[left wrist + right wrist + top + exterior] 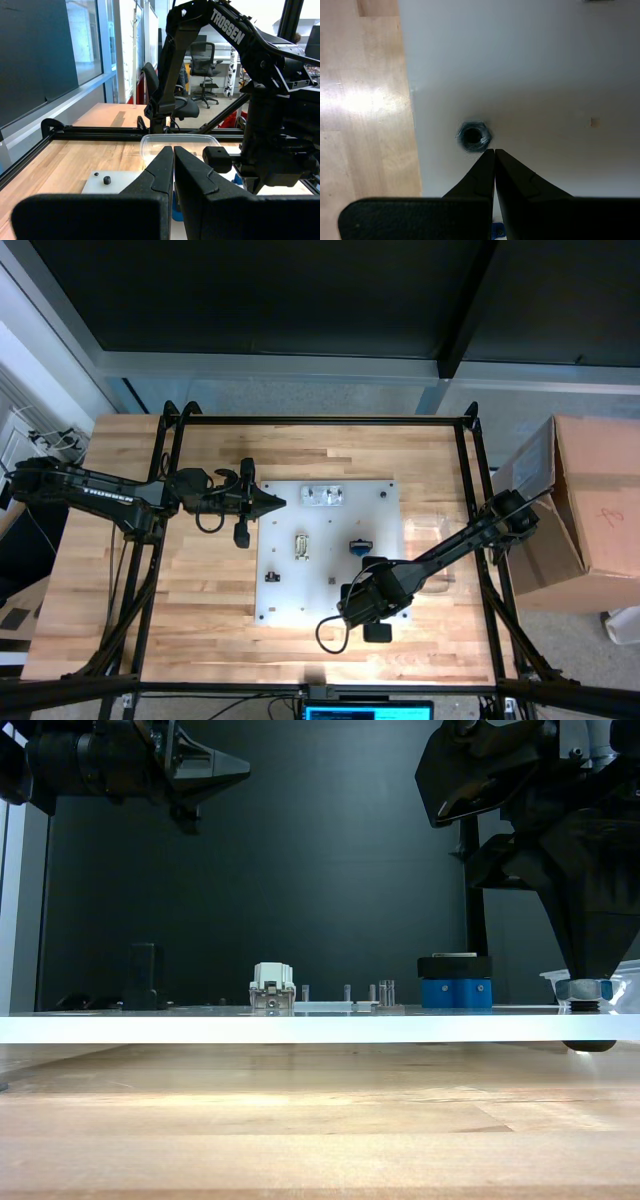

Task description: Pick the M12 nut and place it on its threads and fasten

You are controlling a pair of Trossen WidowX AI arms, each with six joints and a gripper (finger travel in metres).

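Observation:
The silver nut (pixel 585 989) sits on top of its black ribbed stud (pixel 585 1005) at the board's near right edge, with ribs still showing under it. From above, the nut (pixel 474 136) shows a dark centre against the white board (pixel 545 75). My right gripper (pixel 494 150) points straight down with its fingers pressed together; the tips stand just beside the nut and hold nothing. In the low view the right gripper (pixel 590 976) ends right above the nut. My left gripper (pixel 274 503) hovers shut off the board's far left edge, high above the table (pixel 236 765).
A blue block with a black top (pixel 455 982) and a white connector (pixel 272 990) stand on the board. A clear tray (pixel 180 145) lies behind the stud. A cardboard box (pixel 590 510) stands off the table's right side. A black frame rail (pixel 320 421) rings the table.

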